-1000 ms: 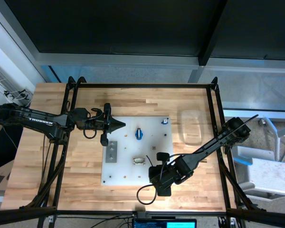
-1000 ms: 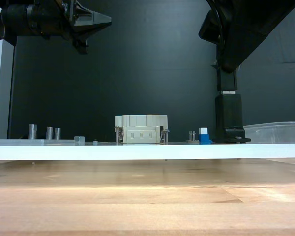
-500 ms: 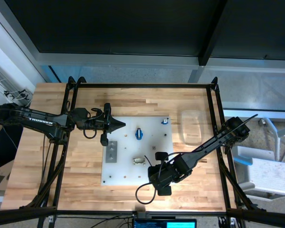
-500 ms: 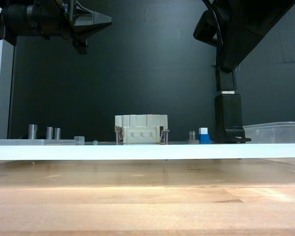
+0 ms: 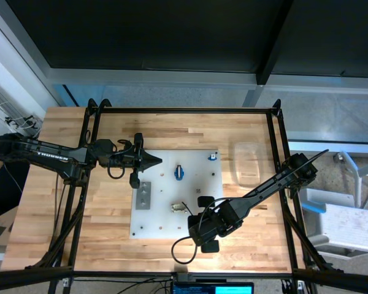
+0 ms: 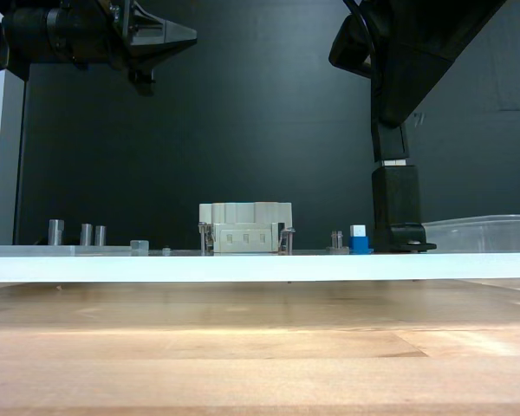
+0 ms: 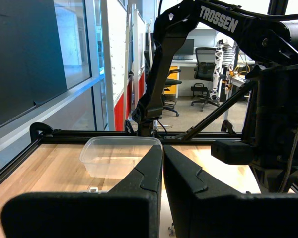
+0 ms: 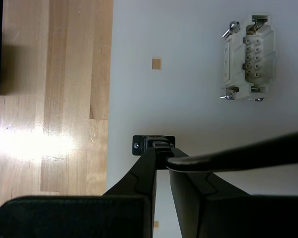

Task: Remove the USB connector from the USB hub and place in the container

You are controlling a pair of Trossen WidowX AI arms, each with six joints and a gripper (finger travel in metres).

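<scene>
The USB hub (image 8: 139,145) is a small black block standing on the white board (image 5: 165,226); in the low view the USB hub (image 6: 395,208) rises as a dark column. My right gripper (image 8: 160,152) reaches straight down onto its top and is shut on the plug of the USB connector. The connector's thin black cable (image 8: 238,154) arcs off sideways, and shows as a fine line (image 5: 187,208) from above. The clear container (image 5: 246,164) sits on the wood right of the board. My left gripper (image 5: 156,160) hovers shut and empty over the board's left edge, high up (image 6: 189,35).
A silver-beige socket (image 5: 179,209) stands just left of the hub. A blue clip (image 5: 180,172), a grey plate with pegs (image 5: 145,196) and a small blue-white block (image 6: 358,238) also sit on the board. Black frame posts run along both table sides.
My right arm has swung a little to the left, still clamped on the plug. The hub and socket sit slightly further left in the low view. The left arm has not moved.
</scene>
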